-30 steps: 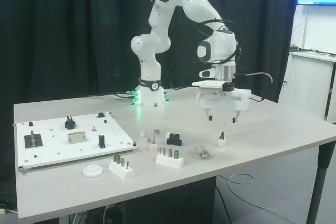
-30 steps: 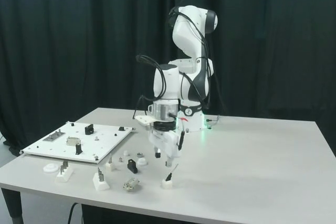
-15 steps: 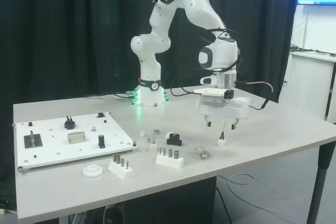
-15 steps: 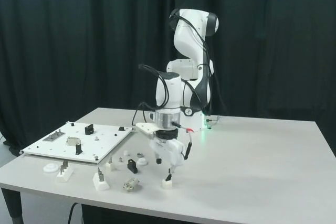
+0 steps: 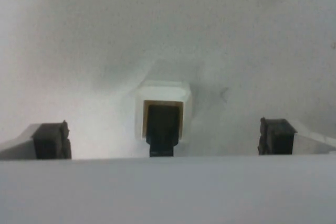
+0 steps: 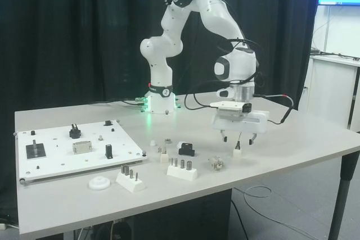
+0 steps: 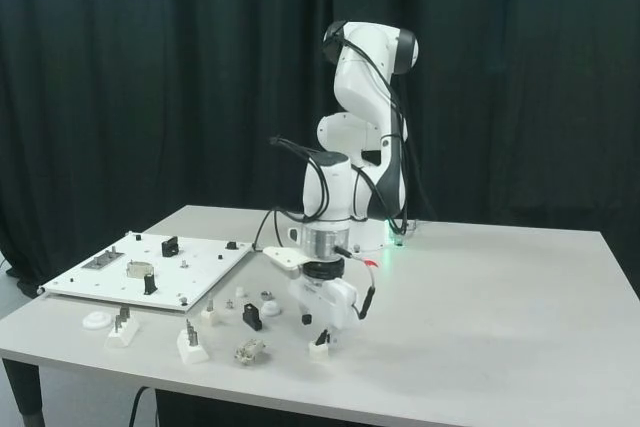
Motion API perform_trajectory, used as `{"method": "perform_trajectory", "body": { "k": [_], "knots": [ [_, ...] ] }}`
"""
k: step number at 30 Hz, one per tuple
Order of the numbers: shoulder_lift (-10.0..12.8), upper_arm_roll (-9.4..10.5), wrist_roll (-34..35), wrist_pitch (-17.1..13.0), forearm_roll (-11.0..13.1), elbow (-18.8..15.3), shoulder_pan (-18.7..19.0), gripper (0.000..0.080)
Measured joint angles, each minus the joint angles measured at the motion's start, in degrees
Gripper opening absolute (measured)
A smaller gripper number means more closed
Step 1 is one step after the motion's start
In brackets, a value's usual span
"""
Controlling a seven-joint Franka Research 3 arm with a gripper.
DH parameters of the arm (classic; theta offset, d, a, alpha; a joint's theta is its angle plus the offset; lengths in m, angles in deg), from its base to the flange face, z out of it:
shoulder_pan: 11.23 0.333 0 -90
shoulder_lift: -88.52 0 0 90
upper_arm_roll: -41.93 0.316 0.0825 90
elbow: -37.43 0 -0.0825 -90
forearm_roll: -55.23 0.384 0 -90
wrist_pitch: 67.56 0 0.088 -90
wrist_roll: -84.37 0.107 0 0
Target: Pick USB.
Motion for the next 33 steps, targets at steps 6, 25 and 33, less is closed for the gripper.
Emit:
{"method": "perform_trajectory", "body": {
  "k": [6, 25, 33],
  "knots": [
    [0.8, 0.93, 0.0, -0.3, 0.0, 0.3, -0.7, 0.08],
    [1.3, 1.51, 0.0, -0.4, -0.1, 0.7, -1.3, 0.0678],
    [1.4, 1.51, -0.1, -0.4, -0.1, 0.7, -1.3, 0.0504]
  ]
}}
